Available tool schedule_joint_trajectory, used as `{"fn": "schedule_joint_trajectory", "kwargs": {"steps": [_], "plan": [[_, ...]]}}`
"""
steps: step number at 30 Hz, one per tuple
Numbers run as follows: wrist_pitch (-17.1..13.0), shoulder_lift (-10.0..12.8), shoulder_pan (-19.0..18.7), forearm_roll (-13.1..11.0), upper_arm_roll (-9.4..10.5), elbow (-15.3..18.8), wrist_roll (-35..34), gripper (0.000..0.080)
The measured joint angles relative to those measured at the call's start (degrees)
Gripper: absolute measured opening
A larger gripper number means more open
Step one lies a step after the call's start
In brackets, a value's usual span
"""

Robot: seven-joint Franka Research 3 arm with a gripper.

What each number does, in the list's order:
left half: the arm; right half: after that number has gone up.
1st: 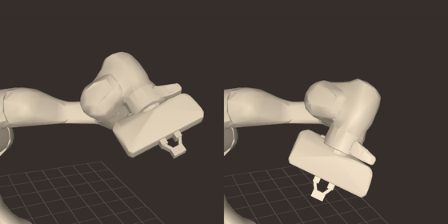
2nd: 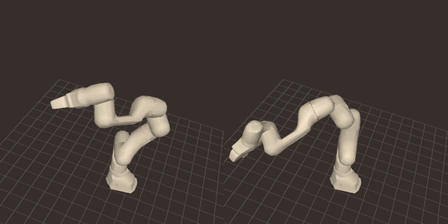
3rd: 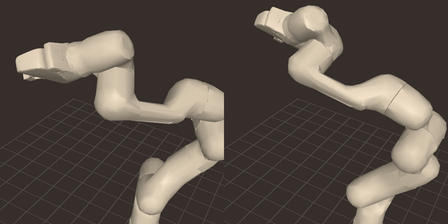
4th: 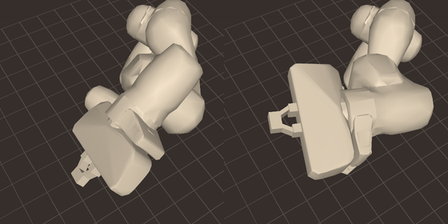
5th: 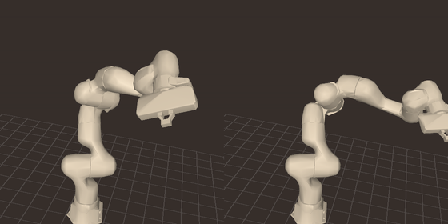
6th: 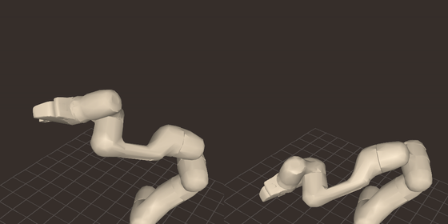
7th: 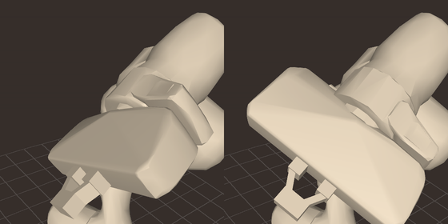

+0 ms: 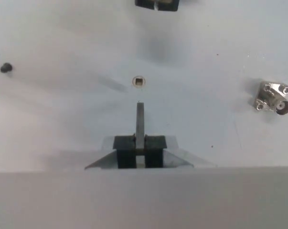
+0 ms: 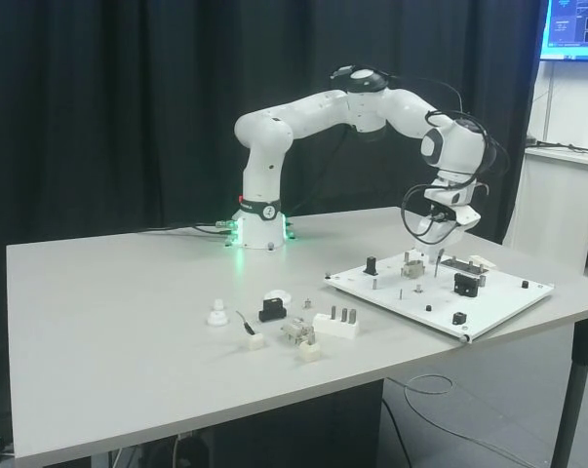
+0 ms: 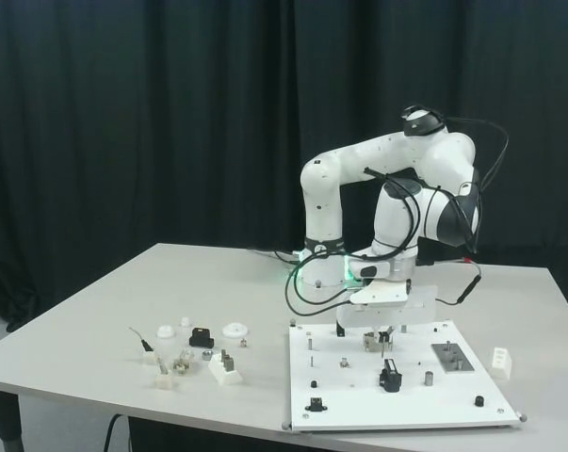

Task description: Insert square peg 1.

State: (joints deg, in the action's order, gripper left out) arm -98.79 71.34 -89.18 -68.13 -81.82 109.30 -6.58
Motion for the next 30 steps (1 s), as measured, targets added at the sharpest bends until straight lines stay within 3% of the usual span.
{"fn": "schedule_joint_trajectory", "kwargs": {"steps": [30], "plan": [[-0.3,-0.2,1.8,-1.8,0.41,-0.6,0.0,0.0035]]}}
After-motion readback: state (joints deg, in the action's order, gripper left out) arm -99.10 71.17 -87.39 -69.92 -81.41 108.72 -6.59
